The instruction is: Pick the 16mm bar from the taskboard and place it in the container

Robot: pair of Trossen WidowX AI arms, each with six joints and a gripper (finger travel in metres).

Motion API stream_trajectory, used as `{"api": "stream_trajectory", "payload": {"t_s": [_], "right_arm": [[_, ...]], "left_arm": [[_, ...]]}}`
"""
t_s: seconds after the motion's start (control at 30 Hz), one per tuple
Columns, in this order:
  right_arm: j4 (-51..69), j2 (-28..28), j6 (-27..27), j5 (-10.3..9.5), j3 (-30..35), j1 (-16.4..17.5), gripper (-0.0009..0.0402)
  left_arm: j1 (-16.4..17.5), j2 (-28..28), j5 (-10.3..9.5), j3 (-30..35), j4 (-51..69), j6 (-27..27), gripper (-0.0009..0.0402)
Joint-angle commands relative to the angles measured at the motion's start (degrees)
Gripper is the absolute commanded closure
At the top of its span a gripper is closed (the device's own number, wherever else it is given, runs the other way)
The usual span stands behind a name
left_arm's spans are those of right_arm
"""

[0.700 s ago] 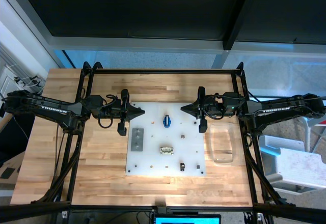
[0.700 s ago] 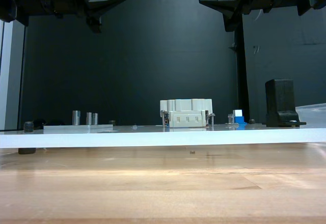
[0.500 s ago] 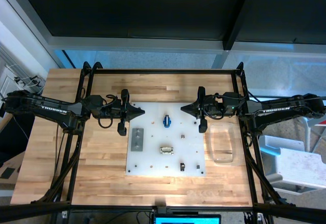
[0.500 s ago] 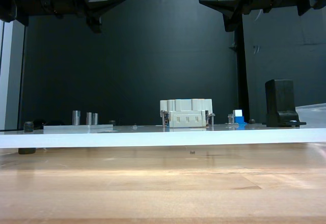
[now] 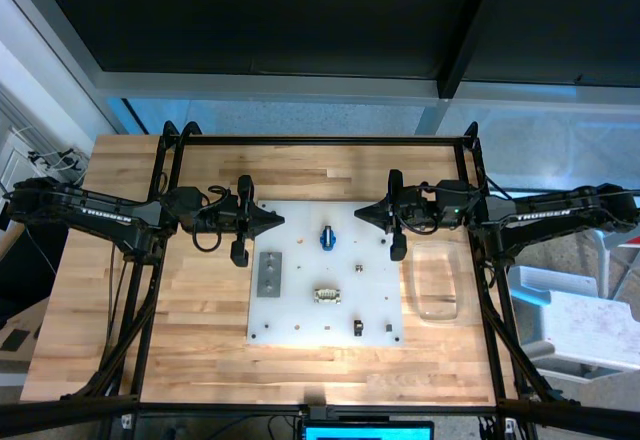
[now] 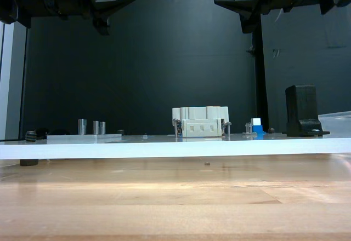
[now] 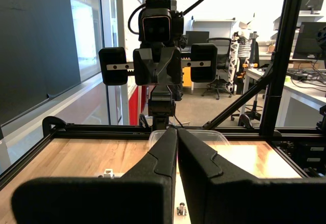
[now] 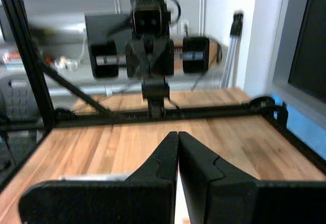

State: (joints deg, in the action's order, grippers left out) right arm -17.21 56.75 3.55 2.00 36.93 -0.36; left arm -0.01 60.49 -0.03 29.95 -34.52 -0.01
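Presently, in the high view, the left gripper [image 5: 278, 220] hangs over the far left edge of the taskboard [image 5: 300, 305], and the right gripper [image 5: 360, 212] over its far right part, the two tips pointing at each other and well apart. The taskboard lies flat on the wooden table [image 5: 200, 340]. On it are a grey block [image 5: 269, 273] at the left, a blue knob [image 5: 327, 237] near the far middle and a black fitting [image 5: 358, 326] near the front. The container [image 5: 437, 282] sits on the table just beside the board's right edge.

Low view: both grippers are high above the board, neither touching anything. Three short grey pegs [image 6: 92, 126] stand upright on the grey block. Which of them is the 16mm bar cannot be told at this range; all remain seated on the board, none in the container. A white connector [image 6: 200, 121] stands mid-board, and the black fitting rises at the right.

Left wrist view: the left gripper's fingers [image 7: 163, 155] are pressed together with nothing between them. The right arm [image 7: 160, 56] faces it, with the container beneath.

Right wrist view: the right gripper's fingers [image 8: 165, 155] likewise meet, holding nothing. The left arm [image 8: 147, 46] faces it, blurred
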Motion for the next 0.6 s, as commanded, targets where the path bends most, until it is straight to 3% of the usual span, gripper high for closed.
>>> {"api": "stream_trajectory", "payload": {"t_s": [0.03,0.6], "right_arm": [[7.0,0.4,0.1,1.55,2.6,0.1,0.0393],[52.2,10.2,0.5,1.31,22.8,0.7,0.0393]], "left_arm": [[0.0,0.0,0.00,0.0,0.0,0.0,0.0393],[0.0,0.0,0.00,0.0,0.0,0.0,0.0393]]}}
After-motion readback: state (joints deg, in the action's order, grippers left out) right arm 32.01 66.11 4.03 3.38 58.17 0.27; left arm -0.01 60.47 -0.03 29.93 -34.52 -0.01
